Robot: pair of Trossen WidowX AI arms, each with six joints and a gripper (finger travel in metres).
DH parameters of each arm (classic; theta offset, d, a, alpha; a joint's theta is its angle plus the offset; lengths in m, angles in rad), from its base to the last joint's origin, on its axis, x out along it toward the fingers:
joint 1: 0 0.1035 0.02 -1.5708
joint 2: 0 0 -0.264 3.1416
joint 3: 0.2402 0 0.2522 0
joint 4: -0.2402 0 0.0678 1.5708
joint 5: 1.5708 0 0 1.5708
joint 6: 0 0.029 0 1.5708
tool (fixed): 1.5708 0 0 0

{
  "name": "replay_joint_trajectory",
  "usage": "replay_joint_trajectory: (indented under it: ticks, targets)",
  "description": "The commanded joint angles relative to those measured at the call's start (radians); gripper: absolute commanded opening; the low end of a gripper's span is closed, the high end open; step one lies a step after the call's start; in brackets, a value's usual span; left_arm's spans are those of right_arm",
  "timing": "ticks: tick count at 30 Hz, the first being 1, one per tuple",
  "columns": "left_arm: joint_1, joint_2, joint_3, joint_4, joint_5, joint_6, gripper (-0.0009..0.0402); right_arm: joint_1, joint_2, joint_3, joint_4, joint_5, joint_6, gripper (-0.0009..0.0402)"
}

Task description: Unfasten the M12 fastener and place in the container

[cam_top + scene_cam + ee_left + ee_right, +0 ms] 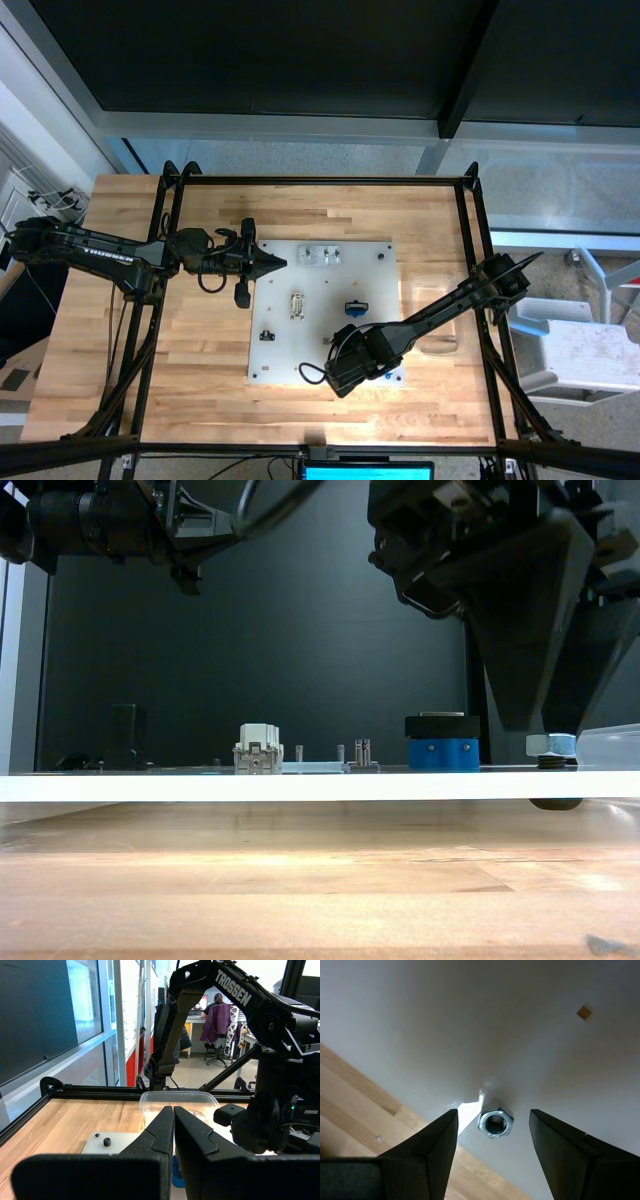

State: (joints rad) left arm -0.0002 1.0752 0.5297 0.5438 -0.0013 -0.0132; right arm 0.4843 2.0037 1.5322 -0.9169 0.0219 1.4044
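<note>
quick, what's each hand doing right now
Left hand: shut, empty, above the board's far left corner.
Right hand: open, straddling the nut at the board's near right.

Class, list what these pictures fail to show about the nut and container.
1. High view: nut on its stud, hidden under the right arm; right gripper, open, straddles it.
2. Low view: container cut off at the edge; contents unseen.
3. Left wrist view: nut hidden behind the right arm; left gripper, shut, hangs over the board's left edge.
</note>
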Motion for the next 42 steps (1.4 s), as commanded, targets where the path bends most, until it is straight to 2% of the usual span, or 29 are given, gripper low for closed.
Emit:
replay_joint_trajectory:
  ticks: [1, 18, 39, 42]
  targets:
    - [0.000, 0.000, 0.000, 0.000, 0.000, 0.000, 0.0000, 0.000, 0.001, -0.007, 0.003, -0.014, 0.002, 0.0186]
    - [0.000, 0.000, 0.000, 0.000, 0.000, 0.000, 0.0000, -0.001, 0.001, -0.025, 0.023, -0.017, -0.004, 0.0152]
    - [0.000, 0.000, 0.000, 0.000, 0.000, 0.000, 0.0000, -0.002, 0.001, -0.025, 0.028, -0.018, -0.027, 0.0062]
    - [0.000, 0.000, 0.000, 0.000, 0.000, 0.000, 0.0000, -0.002, 0.001, -0.025, 0.028, -0.018, -0.053, 0.0055]
